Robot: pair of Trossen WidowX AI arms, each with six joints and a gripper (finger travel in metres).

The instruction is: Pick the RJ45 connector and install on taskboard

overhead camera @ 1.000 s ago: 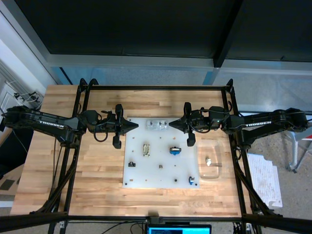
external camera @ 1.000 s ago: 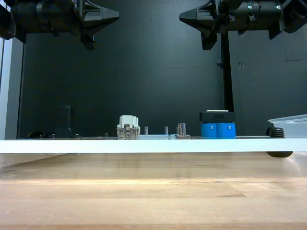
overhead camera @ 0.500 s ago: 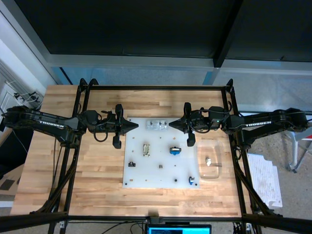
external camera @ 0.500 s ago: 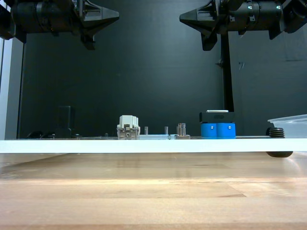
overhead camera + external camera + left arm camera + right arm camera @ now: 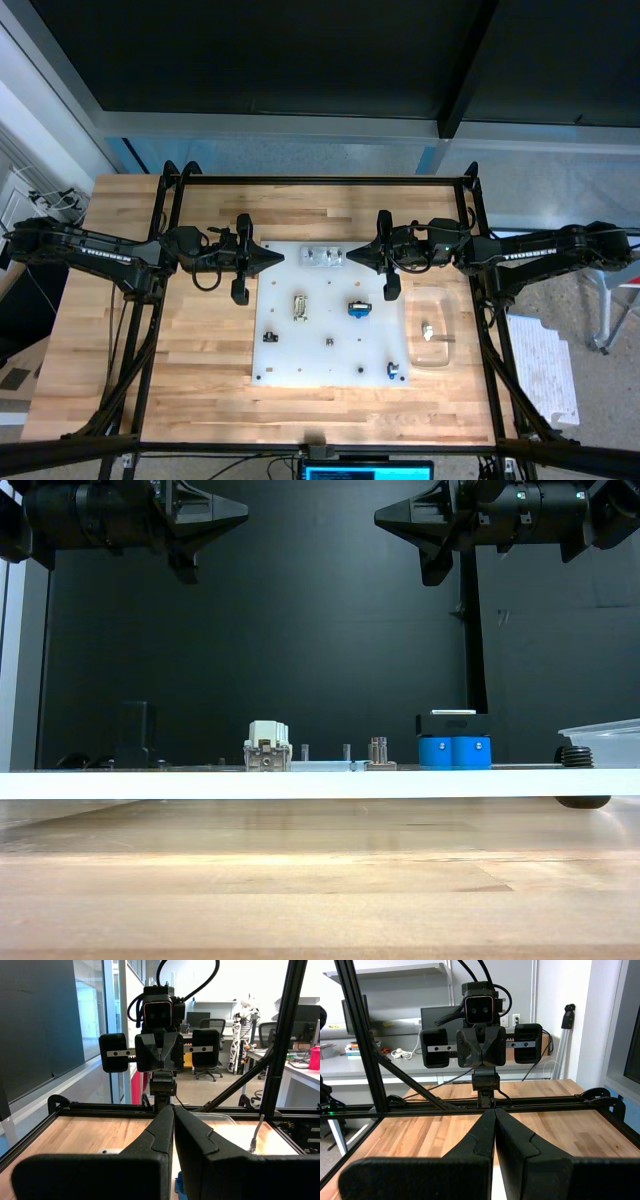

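Your left gripper (image 5: pixel 279 258) and right gripper (image 5: pixel 351 256) hang clenched, empty, mid-frame; before moving, check the jack (image 5: pixel 396 371), lower centre-right: connector's place unclear.

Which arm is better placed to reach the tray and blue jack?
Right: the clear tray and blue jack lie on its side; right tool and left tool hang shut over the board's far edge.

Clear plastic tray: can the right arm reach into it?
Probably yes: the clear plastic tray is open-topped, nothing above it. Right gripper hangs shut over the white board's far edge, left gripper opposite it.
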